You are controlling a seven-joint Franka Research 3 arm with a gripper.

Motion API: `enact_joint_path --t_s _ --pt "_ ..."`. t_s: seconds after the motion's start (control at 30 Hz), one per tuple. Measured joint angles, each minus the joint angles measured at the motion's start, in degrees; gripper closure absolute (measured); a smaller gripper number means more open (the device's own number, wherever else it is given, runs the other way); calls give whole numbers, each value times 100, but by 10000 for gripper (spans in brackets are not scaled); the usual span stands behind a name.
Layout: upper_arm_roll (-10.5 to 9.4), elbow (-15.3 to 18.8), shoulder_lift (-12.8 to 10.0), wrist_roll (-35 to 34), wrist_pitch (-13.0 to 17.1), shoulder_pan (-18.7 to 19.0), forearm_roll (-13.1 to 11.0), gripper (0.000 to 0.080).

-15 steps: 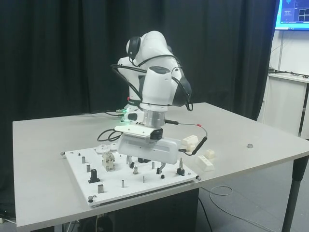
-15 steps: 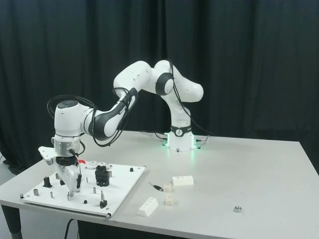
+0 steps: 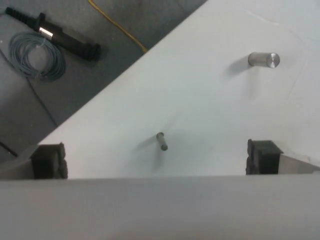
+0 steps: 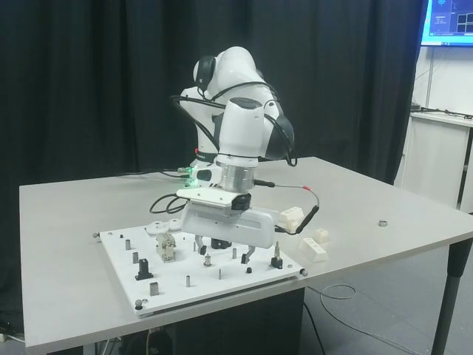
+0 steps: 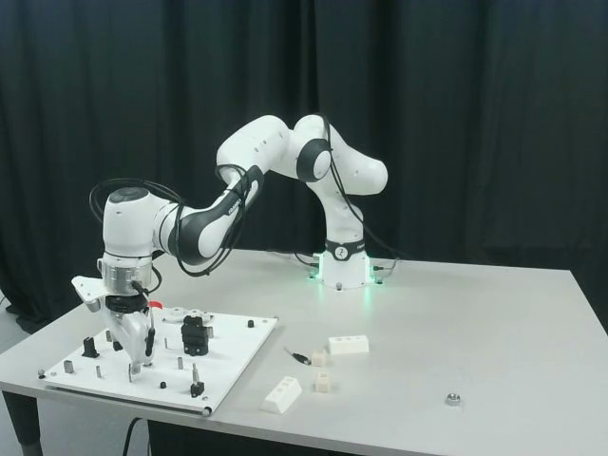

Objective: Pick bolt 4.

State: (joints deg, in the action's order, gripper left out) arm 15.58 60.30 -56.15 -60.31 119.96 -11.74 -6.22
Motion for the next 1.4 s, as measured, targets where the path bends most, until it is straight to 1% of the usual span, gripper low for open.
enact_joint_path --t_s 0.57,0.93,1.4 --pt "12 -44 0 -14 0 -8 -7 3" --pt "65 -115 0 -14 0 -11 -12 3" --pt "66 -203 0 -14 -1 -23 -13 3"
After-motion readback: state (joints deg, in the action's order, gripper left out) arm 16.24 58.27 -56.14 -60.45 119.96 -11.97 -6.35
